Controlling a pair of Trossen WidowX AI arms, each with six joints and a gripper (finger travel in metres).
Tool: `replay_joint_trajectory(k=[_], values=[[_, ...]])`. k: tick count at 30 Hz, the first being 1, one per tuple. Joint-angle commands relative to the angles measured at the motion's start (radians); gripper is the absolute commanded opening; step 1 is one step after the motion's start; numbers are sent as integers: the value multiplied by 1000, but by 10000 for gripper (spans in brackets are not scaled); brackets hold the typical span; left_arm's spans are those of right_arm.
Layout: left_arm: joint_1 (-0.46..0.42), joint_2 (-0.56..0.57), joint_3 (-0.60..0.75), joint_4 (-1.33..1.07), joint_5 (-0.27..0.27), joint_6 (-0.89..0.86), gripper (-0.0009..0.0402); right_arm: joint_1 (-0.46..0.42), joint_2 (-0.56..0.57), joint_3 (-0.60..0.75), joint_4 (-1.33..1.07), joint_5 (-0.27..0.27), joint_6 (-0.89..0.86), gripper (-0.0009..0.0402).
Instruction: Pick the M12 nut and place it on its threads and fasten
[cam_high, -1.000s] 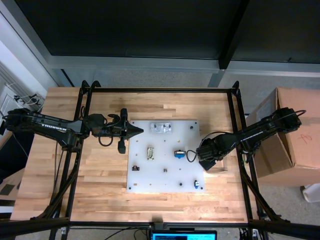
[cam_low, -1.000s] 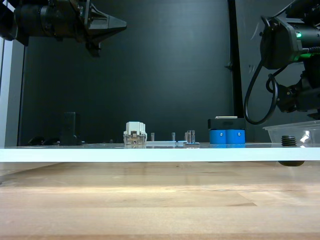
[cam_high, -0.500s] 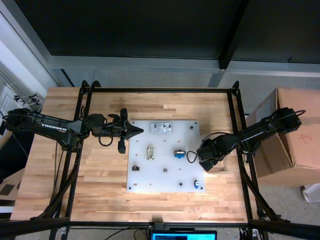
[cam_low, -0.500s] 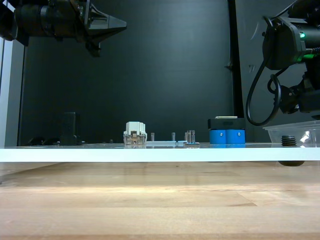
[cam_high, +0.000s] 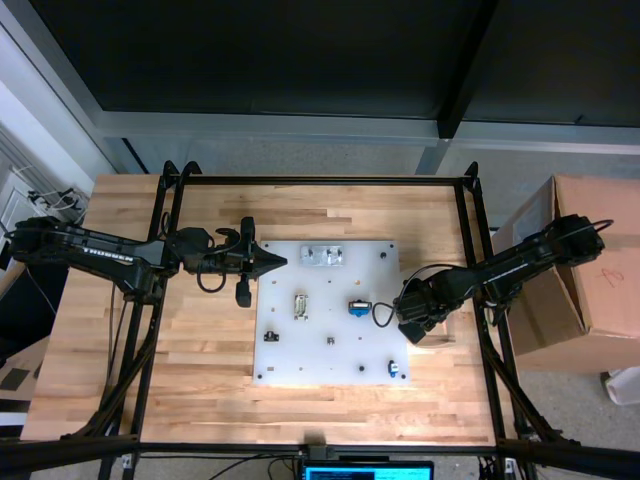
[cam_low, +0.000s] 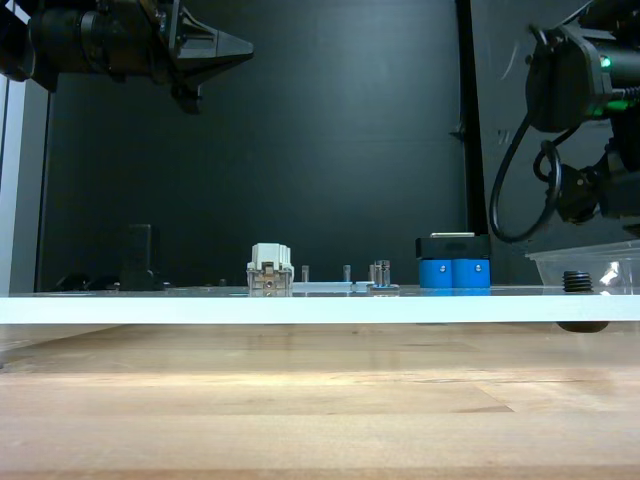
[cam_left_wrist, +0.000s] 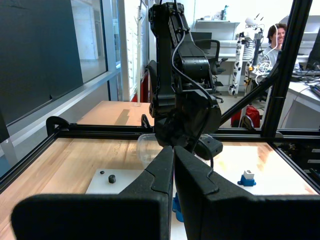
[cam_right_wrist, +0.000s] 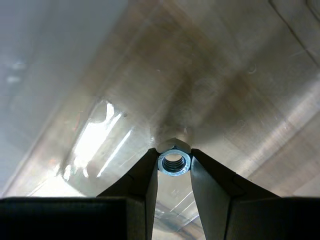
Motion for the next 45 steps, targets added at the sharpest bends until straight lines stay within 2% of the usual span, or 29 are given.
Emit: replay_joint_trajectory(k=[1, 6, 16, 24, 27, 32, 36, 45], values=[[0, 0, 0, 0, 0, 0, 0, 1, -26, 28, -14, 0, -57, 32], [0, 0, 0, 0, 0, 0, 0, 2, -40, 87, -87, 0, -245, 32], [0, 0, 0, 0, 0, 0, 0, 46, -35, 190, -123, 0, -856, 32], [0, 0, 0, 0, 0, 0, 0, 80, 51, 326, -154, 11, -1274, 32], [0, 0, 0, 0, 0, 0, 0, 101, 107, 401, -173, 38, -1377, 32], [0, 0, 0, 0, 0, 0, 0, 149, 208, 527, -209, 170, -1495, 32], [0, 0, 0, 0, 0, 0, 0, 167, 281, 614, -220, 163, -1612, 32], [0, 0, 0, 0, 0, 0, 0, 182, 436, 791, -257, 156, -1750, 32]])
